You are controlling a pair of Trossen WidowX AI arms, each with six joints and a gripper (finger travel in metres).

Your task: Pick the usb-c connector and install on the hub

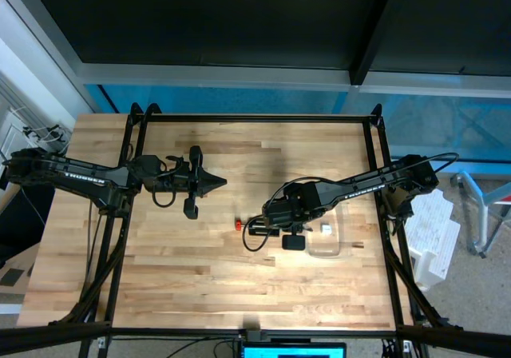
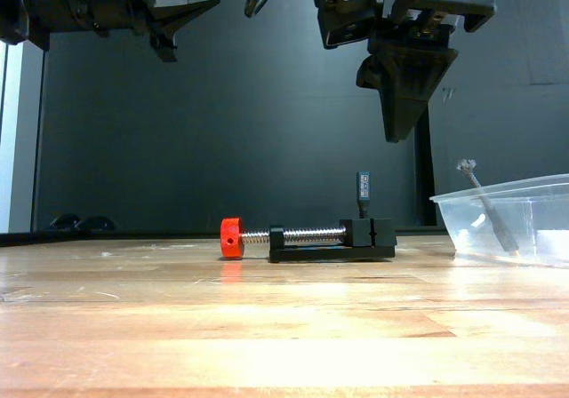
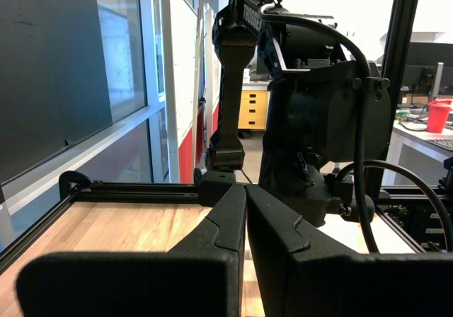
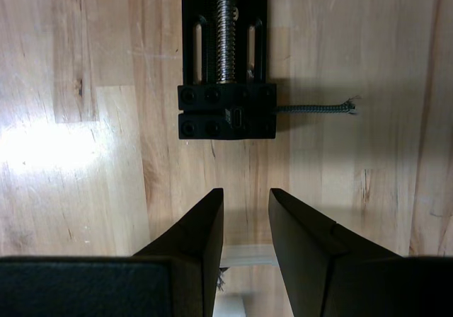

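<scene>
The hub (image 1: 259,226) is a small black block with an orange-red knob (image 2: 231,237) on a threaded screw, lying on the wooden table. A thin dark stem (image 2: 363,187) stands up from its right end. From above, a tiny silver-grey piece, the usb-c connector (image 4: 238,117), sits in a slot of the hub (image 4: 225,112). My right gripper (image 4: 245,192) hangs open and empty above the table, just right of the hub (image 2: 329,238), fingers pointing down (image 2: 397,131). My left gripper (image 1: 215,182) hovers high at the left, shut and empty (image 3: 246,197).
A clear plastic dish (image 2: 533,238) stands right of the hub, holding a thin stick with a frayed end (image 2: 480,198) and a small white piece (image 1: 326,228). A braided cord (image 4: 315,107) runs out from the block's side. Black frame rails (image 1: 375,158) border the table.
</scene>
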